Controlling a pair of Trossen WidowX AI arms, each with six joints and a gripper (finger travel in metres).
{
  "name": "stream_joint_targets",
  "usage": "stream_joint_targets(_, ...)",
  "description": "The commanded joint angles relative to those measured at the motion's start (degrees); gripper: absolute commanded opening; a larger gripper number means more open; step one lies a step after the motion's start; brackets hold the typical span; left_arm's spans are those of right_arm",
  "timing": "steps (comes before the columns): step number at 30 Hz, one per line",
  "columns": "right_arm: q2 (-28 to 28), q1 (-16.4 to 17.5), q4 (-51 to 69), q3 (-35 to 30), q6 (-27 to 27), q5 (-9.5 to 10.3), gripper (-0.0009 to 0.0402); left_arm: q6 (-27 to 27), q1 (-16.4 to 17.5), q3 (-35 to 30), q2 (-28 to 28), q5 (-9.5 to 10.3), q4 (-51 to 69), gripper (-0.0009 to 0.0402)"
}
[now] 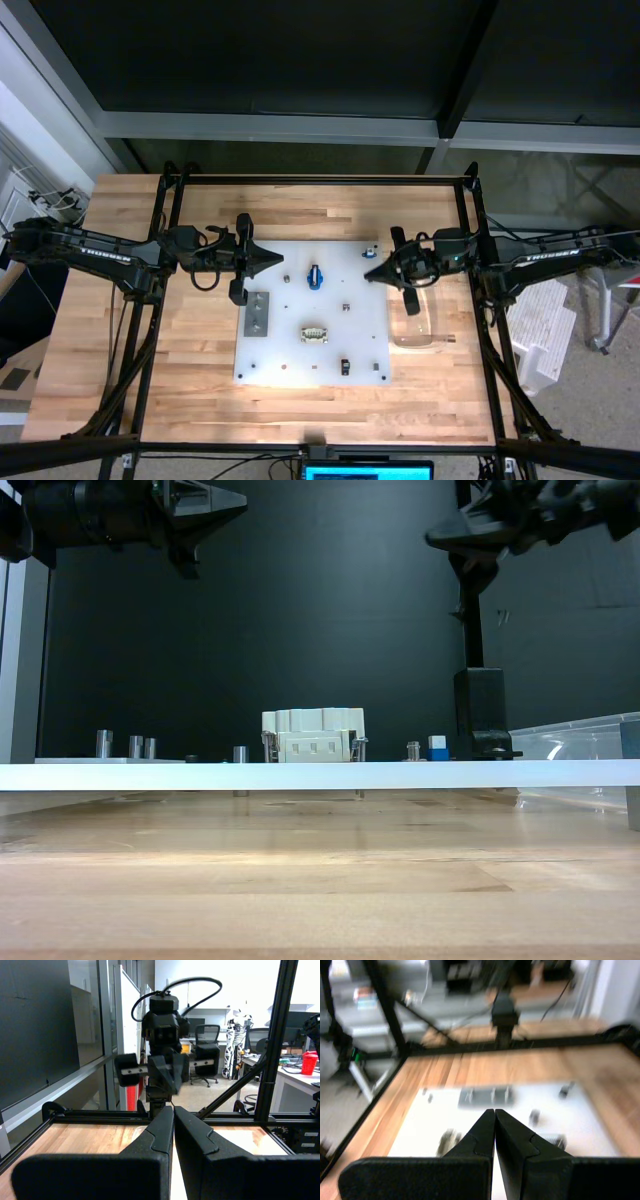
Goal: Remove the 16mm bar from the taskboard and place in the container
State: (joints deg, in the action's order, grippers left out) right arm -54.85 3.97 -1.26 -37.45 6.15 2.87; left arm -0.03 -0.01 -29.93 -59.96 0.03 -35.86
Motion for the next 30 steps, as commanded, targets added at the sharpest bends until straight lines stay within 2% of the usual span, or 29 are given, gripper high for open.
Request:
stream_joint_targets(1,0.0,3.1,8.7,-3.0,1.5,-2.03,0.0000,0.0,0.0,0.0,0.0,-0.02,0.0,0.0000)
stream_joint_targets(6,-0.3,8.3,19.8,-7.5,4.3,-7.67,0.0000,0.0,0.0,0.0,0.0,-0.02,0.0,0.0000)
stream_joint_targets(9,-1.4,10.8,24.8,-10.3,5.6,-9.55,0.0003,0.0,0.0,0.0,-0.2,-0.02,0.0,0.0000)
stream_joint_targets(13,-4.9,12.9,32.1,-14.8,7.4,-9.51,0.0024,0.0,0.0,0.0,-0.2,-0.02,0.0,0.0000)
stream_joint_targets(20,-12.5,15.6,44.4,-22.5,10.0,-9.33,0.0084,0.0,0.0,0.0,-0.2,-0.02,0.0,0.0000)
stream_joint_targets(30,-20.9,19.7,49.8,-27.8,12.4,-9.31,0.0195,0.0,0.0,0.0,-0.2,-0.02,0.0,0.0000)
